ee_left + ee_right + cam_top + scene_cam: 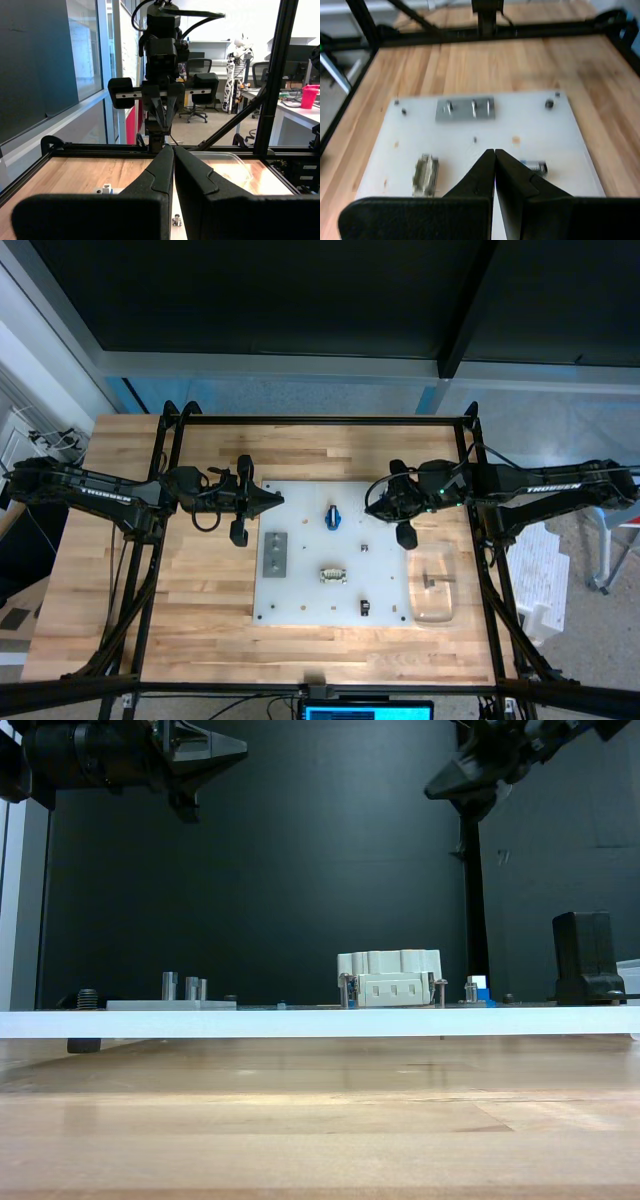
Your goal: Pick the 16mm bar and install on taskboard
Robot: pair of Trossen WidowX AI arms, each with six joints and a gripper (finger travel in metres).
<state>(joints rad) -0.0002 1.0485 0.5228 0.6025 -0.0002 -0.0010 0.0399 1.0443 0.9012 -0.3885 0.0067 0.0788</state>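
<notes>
The taskboard [300, 595] is a white square in the middle of the table, carrying a blue piece [333, 517], a grey block [274, 552] and a pale connector [333, 575]. A tiny dark bar [430, 582], apparently the 16mm bar, lies in the clear tray [436, 612] right of the board. My left gripper [280, 498] hovers shut and empty above the board's far left corner. My right gripper [370, 503] hovers shut and empty above the board's far right part, high over it [494, 150]. Both hang well above the board in the low view.
A small black connector [366, 607] stands near the board's front edge. A black frame [320, 421] rings the wooden table. The two grippers face each other across the board; the right arm [161, 60] shows straight ahead in the left wrist view.
</notes>
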